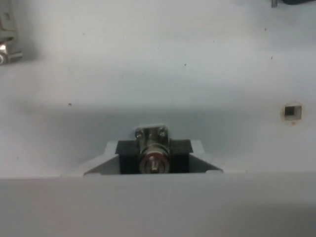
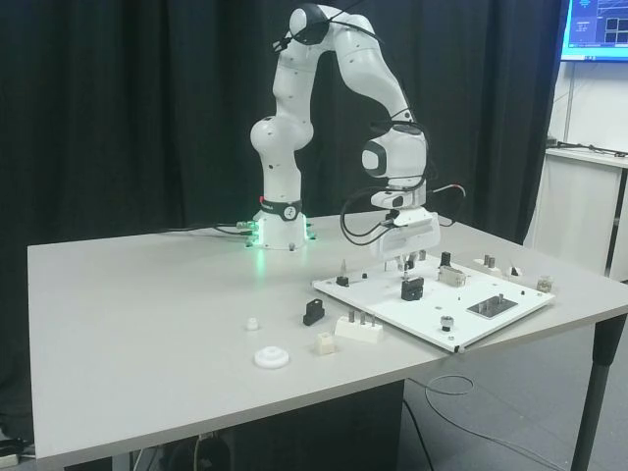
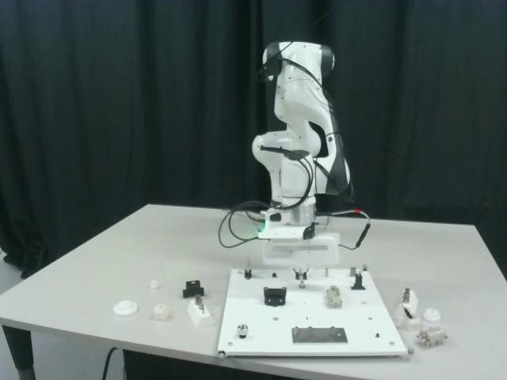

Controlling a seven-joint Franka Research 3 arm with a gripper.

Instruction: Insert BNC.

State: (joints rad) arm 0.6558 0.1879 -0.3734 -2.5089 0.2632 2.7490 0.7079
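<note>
The white arm stands at the upper middle of the first room view and bends down so that its gripper hangs just over the far edge of the white board, which lies on the grey table in the lower right of that frame. In the second room view the gripper sits at the middle of the frame, low over the board's back edge, with black cables looping off the wrist to either side. The wrist view shows the claw closed in on the BNC connector. The metal barrel is pinched between two black pads, one on each side, with no gap between pad and barrel. A small plate with two screws shows at the barrel's far end; whether it belongs to the connector or to the board beneath cannot be told. The board surface fills the rest of that view, with a small square hole in it and a metal fitting at the edge. From the room cameras it cannot be told whether the connector touches the board. On the bare table in the lower middle of the first room view lie a white ring, a black block and a white block with pins, all apart from the gripper.
</note>
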